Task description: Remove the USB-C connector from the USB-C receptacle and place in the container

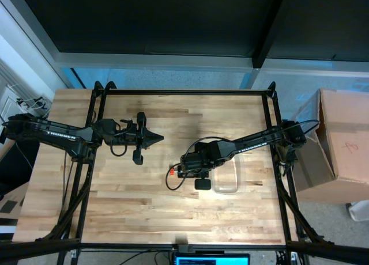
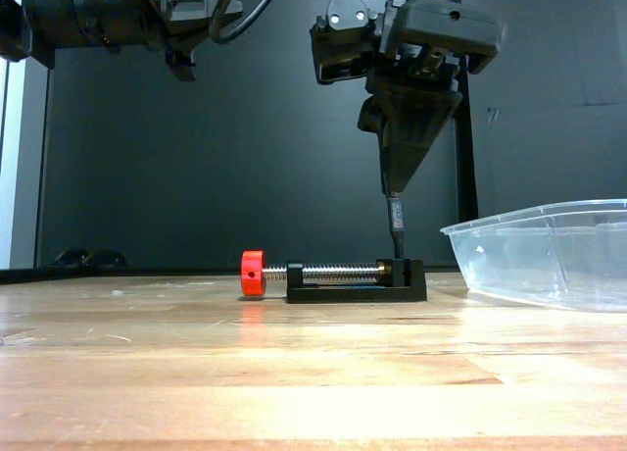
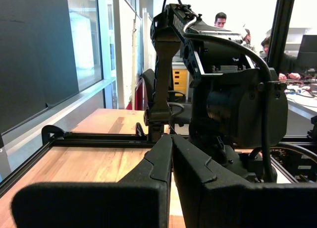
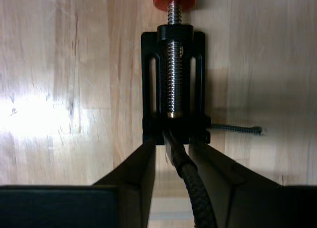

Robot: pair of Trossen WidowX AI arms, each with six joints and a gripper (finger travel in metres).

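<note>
1. My left claw (image 1: 157,138) hung high over the left half of the table (image 2: 294,373). It pointed level toward the middle, well apart from everything on the wood.
2. Its two fingers (image 3: 158,158) were pressed flat together and held nothing.
3. My right claw (image 2: 394,191) reached in from the right and pointed straight down over a small black clamp (image 2: 358,292) near the table's middle.
4. The clamp lay flat on the wood. A silver screw ran along it to a red knob (image 2: 253,273) at the end away from the container (image 2: 549,245).
5. The connector (image 2: 396,216) stood upright right under the tip of my right claw. Its lower end reached down to the end of the clamp nearest the container.
6. I could not tell whether the connector sat fully in its seat, part-way in, or just clear of it.
7. A braided cable (image 4: 195,188) ran up from the connector into my right claw. I could not tell whether that claw was clenched on it or loose.
8. The container, a clear plastic tub, rested on the table just to the right of the clamp, not touching it.
9. A thin dark cord (image 4: 235,130) lay on the wood, trailing out from the clamp's side.
</note>
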